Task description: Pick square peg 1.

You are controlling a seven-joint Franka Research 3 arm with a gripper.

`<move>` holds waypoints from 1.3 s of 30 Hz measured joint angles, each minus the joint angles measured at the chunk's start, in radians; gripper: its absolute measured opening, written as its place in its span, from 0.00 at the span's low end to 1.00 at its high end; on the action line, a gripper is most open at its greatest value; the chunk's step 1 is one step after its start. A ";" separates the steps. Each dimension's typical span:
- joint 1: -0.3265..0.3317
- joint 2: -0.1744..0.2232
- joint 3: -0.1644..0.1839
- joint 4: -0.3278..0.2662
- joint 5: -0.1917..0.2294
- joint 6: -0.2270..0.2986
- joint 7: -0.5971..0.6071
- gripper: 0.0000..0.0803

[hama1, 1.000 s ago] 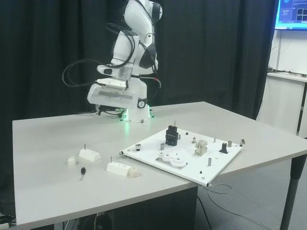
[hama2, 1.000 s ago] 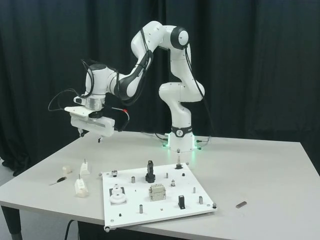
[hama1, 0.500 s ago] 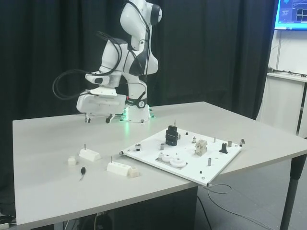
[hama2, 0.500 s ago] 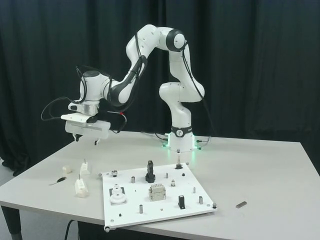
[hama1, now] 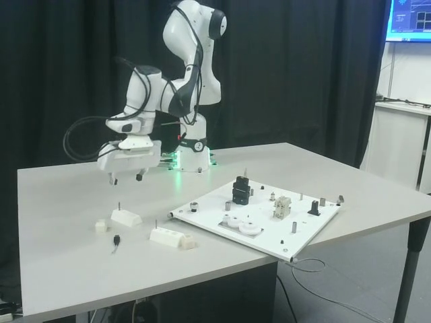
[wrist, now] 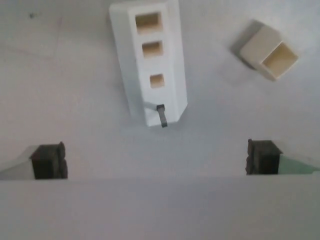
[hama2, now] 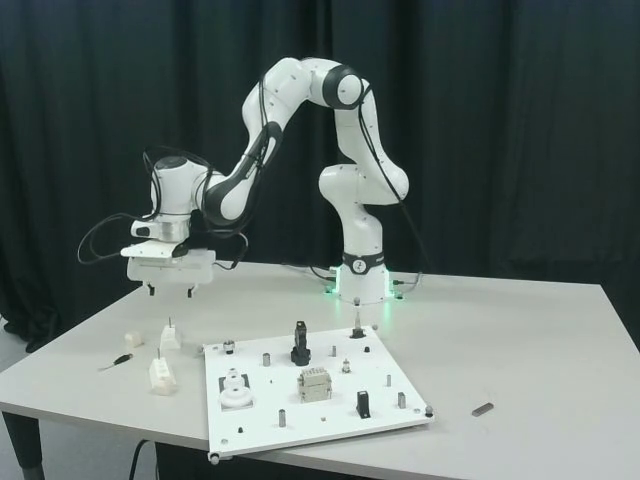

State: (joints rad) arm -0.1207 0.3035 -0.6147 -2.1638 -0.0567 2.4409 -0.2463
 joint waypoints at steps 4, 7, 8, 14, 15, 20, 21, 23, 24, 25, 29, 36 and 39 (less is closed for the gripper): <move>-0.020 0.025 0.000 -0.002 0.040 0.006 -0.055 1.00; -0.031 0.042 0.000 -0.002 0.079 0.009 -0.097 1.00; -0.033 0.048 0.000 -0.002 0.093 0.011 -0.112 1.00; -0.042 0.083 0.000 0.001 0.186 0.024 -0.203 1.00; -0.043 0.090 0.000 0.002 0.200 0.027 -0.217 1.00; -0.045 0.129 0.000 0.014 0.264 0.041 -0.276 1.00; -0.045 0.138 0.000 0.017 0.274 0.043 -0.284 1.00; -0.046 0.156 0.000 0.026 0.294 0.045 -0.299 1.00; -0.046 0.165 0.000 0.030 0.302 0.046 -0.307 1.00; -0.047 0.174 0.000 0.035 0.309 0.046 -0.314 1.00; -0.049 0.208 0.000 0.057 0.340 0.046 -0.338 1.00; -0.057 0.250 0.001 0.088 0.369 0.046 -0.360 1.00; -0.060 0.261 0.001 0.098 0.372 0.045 -0.367 1.00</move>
